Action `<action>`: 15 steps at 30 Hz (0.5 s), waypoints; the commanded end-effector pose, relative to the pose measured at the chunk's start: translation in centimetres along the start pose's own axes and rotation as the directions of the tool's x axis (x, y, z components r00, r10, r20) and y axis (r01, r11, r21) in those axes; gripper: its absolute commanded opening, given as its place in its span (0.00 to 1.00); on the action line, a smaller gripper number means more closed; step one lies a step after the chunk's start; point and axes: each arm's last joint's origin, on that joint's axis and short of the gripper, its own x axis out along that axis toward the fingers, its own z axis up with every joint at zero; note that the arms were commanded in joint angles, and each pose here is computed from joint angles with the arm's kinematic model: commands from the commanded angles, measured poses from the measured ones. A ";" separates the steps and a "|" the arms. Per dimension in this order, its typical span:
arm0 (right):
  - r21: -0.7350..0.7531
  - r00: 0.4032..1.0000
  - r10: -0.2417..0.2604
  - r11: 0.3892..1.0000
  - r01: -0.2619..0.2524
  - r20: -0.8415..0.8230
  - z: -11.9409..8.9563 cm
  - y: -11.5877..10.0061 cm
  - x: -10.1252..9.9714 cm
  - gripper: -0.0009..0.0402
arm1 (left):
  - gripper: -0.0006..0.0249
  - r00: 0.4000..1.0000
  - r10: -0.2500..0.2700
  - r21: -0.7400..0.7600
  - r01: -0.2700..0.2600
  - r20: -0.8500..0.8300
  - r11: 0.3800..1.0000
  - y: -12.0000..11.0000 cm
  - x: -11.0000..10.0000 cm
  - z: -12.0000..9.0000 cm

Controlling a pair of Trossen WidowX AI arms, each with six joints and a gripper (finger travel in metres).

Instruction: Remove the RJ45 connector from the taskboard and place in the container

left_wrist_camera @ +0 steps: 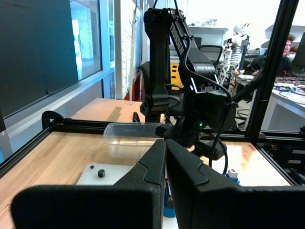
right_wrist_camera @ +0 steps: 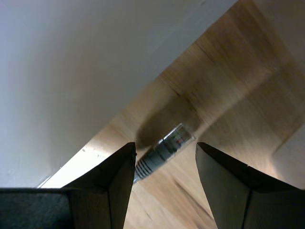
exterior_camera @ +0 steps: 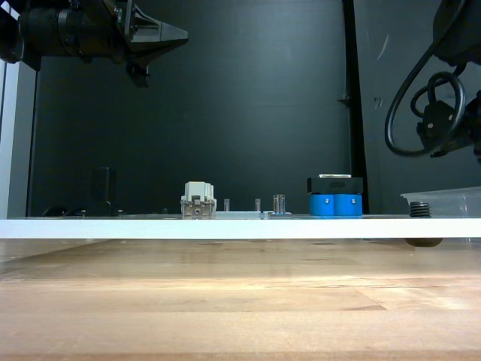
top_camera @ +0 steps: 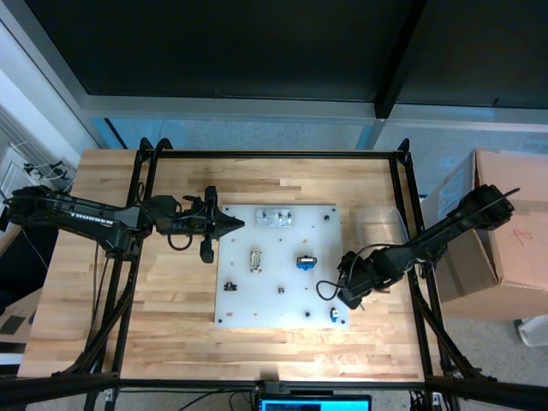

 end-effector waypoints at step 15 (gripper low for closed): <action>-0.002 1.000 0.015 1.000 -0.015 -0.024 0.1 0.4 0.1 0.07 | 0.02 1.000 0.000 0.000 0.000 0.000 1.000 0.0 0.0 0.0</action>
